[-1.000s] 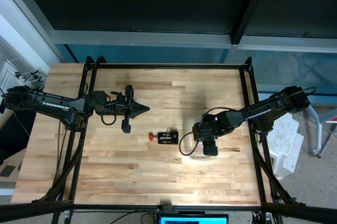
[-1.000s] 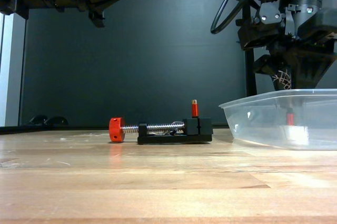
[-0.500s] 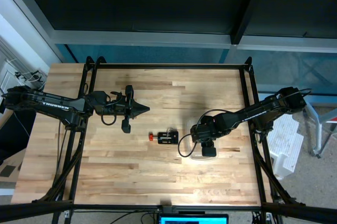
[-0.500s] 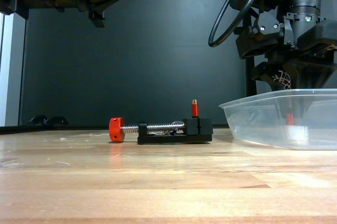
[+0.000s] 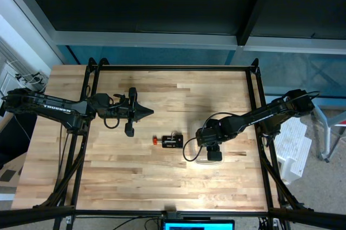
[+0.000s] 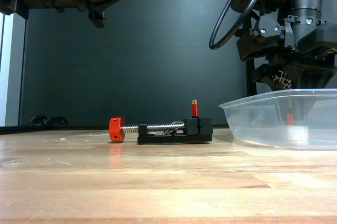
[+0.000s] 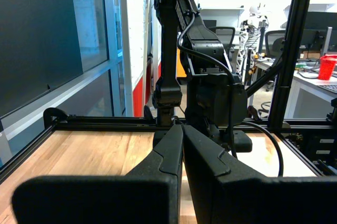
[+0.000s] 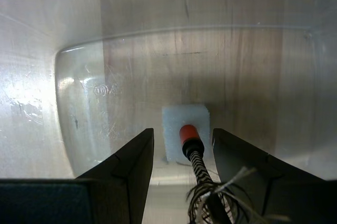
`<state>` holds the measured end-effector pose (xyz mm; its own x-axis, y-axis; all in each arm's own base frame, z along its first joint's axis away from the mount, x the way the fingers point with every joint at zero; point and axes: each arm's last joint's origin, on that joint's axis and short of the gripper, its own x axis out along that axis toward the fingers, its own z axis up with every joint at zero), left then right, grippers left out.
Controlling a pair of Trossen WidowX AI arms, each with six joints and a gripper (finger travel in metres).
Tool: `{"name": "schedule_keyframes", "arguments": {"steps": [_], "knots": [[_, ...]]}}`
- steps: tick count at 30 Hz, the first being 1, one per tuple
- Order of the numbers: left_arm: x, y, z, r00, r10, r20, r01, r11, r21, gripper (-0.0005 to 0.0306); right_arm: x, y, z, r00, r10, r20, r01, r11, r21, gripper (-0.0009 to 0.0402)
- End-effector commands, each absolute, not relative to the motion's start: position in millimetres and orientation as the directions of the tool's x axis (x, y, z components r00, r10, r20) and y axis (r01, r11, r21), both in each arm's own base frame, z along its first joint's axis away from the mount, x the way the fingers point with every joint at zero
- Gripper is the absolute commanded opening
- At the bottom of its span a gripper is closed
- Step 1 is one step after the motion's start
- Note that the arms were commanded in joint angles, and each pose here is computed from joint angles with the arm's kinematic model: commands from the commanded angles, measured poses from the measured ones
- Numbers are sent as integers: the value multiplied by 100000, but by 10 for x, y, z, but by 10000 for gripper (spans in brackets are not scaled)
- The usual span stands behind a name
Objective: Pick the rca connector and install on the hub
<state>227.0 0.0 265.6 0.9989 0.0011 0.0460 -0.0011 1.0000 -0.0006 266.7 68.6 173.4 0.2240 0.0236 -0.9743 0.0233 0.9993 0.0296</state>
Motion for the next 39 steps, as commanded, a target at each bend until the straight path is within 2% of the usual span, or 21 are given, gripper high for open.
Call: {"name": "schedule_keyframes", "arguments": {"steps": [1,15,37,39], "knots": [[2270,0,2657,99891,76,4671,-75,100000,-24,0,2667,686,1736,22603,2334,-97384,2382,99928,2948,148],[2270,0,2657,99891,76,4671,-75,100000,-24,0,2667,686,1736,22558,2362,-97394,2375,99928,2973,80],[2270,0,2657,99891,76,4671,-75,100000,-24,0,2669,685,1739,22882,2438,-97316,2106,99933,2998,-2],[2270,0,2657,99891,76,4671,-75,100000,-24,0,2668,685,1740,22918,2447,-97308,2105,99933,3009,2]]}}
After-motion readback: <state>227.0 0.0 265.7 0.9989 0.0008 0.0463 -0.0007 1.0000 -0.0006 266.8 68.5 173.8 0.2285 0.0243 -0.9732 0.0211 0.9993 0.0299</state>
